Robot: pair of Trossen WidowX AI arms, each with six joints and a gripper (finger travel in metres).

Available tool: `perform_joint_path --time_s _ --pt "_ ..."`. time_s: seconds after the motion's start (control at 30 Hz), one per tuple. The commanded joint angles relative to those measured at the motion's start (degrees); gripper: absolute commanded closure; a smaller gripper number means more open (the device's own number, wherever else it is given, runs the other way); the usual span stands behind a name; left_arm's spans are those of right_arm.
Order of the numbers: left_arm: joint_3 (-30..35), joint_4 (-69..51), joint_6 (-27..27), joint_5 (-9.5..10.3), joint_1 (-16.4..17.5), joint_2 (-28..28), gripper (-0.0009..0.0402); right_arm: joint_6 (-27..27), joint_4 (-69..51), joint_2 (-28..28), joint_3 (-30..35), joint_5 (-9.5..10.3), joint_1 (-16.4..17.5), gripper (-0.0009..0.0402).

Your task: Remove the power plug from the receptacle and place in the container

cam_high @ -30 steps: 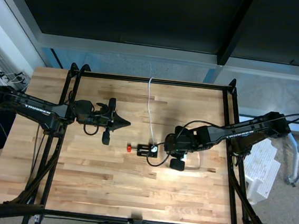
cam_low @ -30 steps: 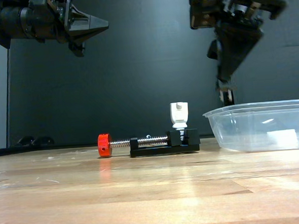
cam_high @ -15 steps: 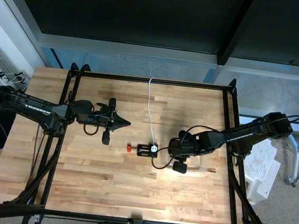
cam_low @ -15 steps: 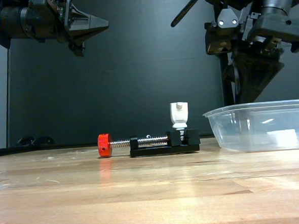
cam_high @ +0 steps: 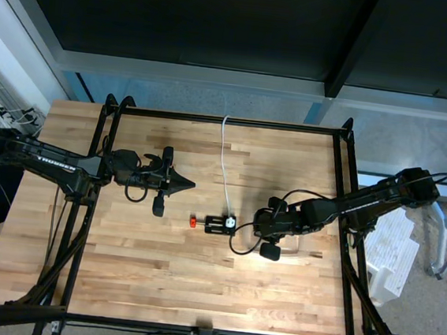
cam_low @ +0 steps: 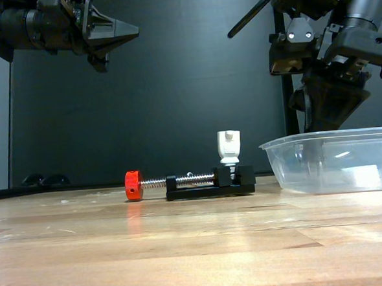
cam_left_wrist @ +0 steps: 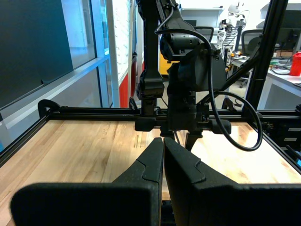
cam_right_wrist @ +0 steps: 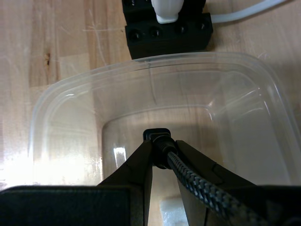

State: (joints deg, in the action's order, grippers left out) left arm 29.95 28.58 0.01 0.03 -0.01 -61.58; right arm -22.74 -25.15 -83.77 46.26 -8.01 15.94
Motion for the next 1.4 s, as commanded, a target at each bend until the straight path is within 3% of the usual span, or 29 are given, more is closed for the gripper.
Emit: perform_joint_path --time_s 0.03,0.4,0.63,1.27,1.4 --pt "0.0 0.0 0.0 0.0 0.0 0.0 0.0393 0.0 0.0 0.9 -0.6 -0.59 0.3 0.0367" --pt "0.0 0.0 0.0 0.0 0.0 0.0 0.0393 -0.9 -0.5 4.7 -3.8 -0.57 1.3 0.0259" --pt "0.0 0.0 0.0 0.0 0.0 0.0 0.0393 -0.9 -2.3 6.9 -4.2 -0.42 1.5 0.0213" --pt "0.0 0.0 0.0 0.0 0.0 0.0 0.0393 -0.9 -8.2 11.7 -3.9 -0.44 1.7 0.0201" --pt "0.0 0.0 0.0 0.0 0.0 0.0 0.0393 -1.0 -8.3 12.7 -3.6 1.84 1.7 0.0201"
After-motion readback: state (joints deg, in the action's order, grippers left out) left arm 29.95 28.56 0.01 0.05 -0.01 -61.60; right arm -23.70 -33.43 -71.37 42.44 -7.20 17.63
